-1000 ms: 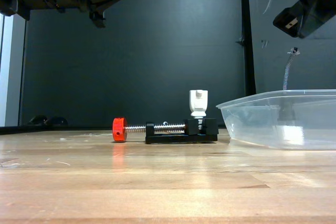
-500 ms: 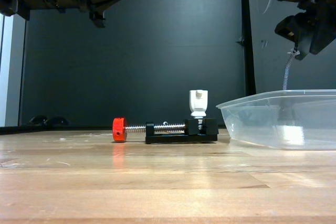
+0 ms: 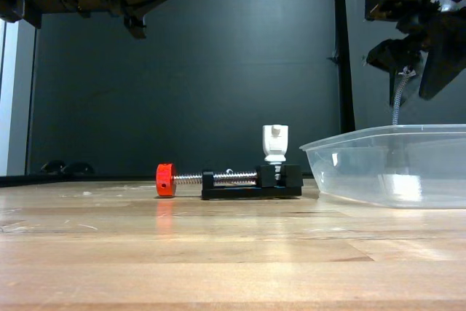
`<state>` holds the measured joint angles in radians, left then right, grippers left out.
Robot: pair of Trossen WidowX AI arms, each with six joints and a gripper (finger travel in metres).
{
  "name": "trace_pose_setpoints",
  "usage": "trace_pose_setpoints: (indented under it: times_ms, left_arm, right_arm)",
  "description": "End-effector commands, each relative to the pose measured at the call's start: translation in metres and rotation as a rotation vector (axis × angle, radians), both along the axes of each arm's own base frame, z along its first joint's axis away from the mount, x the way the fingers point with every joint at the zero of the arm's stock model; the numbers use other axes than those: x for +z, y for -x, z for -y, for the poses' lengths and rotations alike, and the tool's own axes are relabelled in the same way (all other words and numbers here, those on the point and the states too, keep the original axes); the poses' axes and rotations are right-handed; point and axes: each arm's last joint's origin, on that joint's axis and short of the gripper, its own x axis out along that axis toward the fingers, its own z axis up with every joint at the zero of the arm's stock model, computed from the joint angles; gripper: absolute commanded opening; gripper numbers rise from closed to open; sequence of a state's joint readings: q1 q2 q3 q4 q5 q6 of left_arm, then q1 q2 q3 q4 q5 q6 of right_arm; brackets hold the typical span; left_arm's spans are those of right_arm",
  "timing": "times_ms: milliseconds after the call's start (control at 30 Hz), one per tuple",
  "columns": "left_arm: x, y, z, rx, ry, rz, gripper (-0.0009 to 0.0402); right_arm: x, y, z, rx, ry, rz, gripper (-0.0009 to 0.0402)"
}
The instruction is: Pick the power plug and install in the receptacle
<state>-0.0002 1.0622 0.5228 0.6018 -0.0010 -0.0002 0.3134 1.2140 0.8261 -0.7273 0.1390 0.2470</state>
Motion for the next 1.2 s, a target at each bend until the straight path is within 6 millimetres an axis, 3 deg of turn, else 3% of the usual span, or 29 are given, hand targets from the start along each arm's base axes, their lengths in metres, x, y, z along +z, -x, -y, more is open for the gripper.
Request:
trace_pose_setpoints:
  times_ms: [33, 467, 1200]
  left_arm:
    - [0.0, 0.0, 0.0, 0.0, 0.0, 0.0, 0.0]
    - [0.0, 0.0, 0.0, 0.0, 0.0, 0.0, 0.0]
    - [0.0, 0.0, 0.0, 0.0, 0.0, 0.0, 0.0]
  right_arm:
    - [-0.006, -0.006, -0.002, -0.008, 0.004, -0.002, 0.022]
    - [-0.021, -0.019, -0.007, -0.008, 0.031, -0.025, 0.022]
    - [-0.037, -0.016, -0.012, -0.019, 0.042, 0.009, 0.021]
